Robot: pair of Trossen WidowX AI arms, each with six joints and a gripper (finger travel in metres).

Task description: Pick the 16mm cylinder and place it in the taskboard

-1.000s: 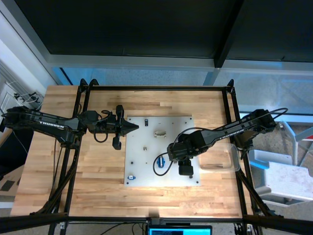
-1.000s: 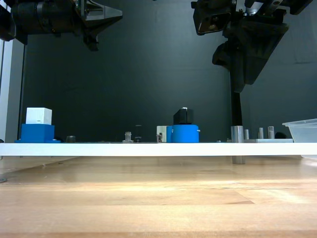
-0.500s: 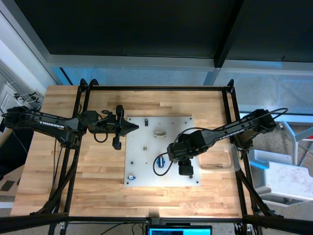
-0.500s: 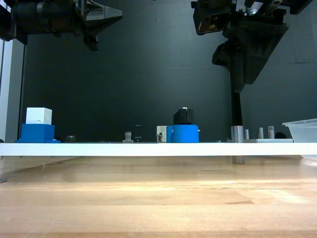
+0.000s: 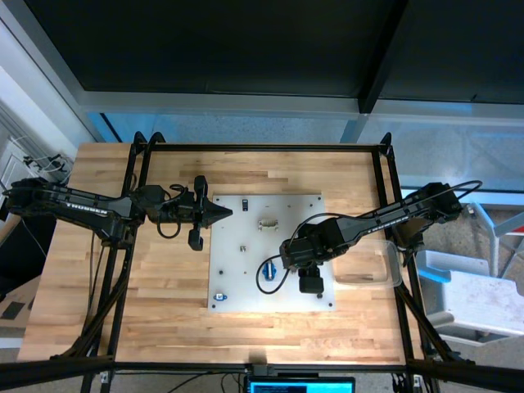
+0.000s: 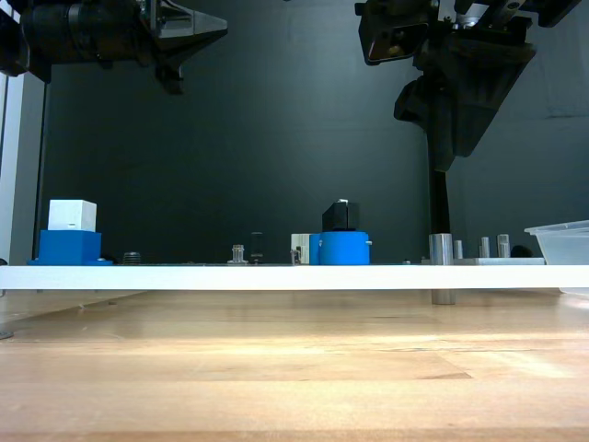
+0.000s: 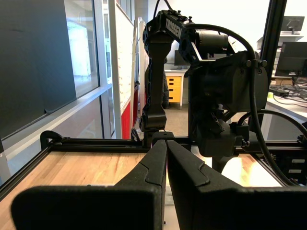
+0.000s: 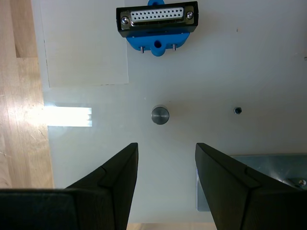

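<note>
The 16mm cylinder (image 8: 160, 115) stands upright in a hole of the white taskboard (image 8: 86, 52), its round grey top facing the right wrist camera. Seen from table height, the cylinder (image 6: 441, 250) pokes through the taskboard (image 6: 184, 276) and reaches below it. My right gripper (image 8: 166, 149) hovers open straight above it, touching nothing, and the same right gripper (image 6: 440, 161) hangs well clear of the peg. From above, the arm hides the peg on the taskboard (image 5: 246, 286). My left gripper (image 5: 223, 211) is parked at the board's left edge, shut and empty (image 7: 166, 143).
A clear plastic bin (image 5: 368, 266) sits right of the board. A blue fitting with a multi-pin connector (image 8: 157, 21) lies beyond the peg. A blue round fitting (image 6: 342, 247), a blue block with white cube (image 6: 72, 235) and small pegs (image 6: 492, 246) stand on the board.
</note>
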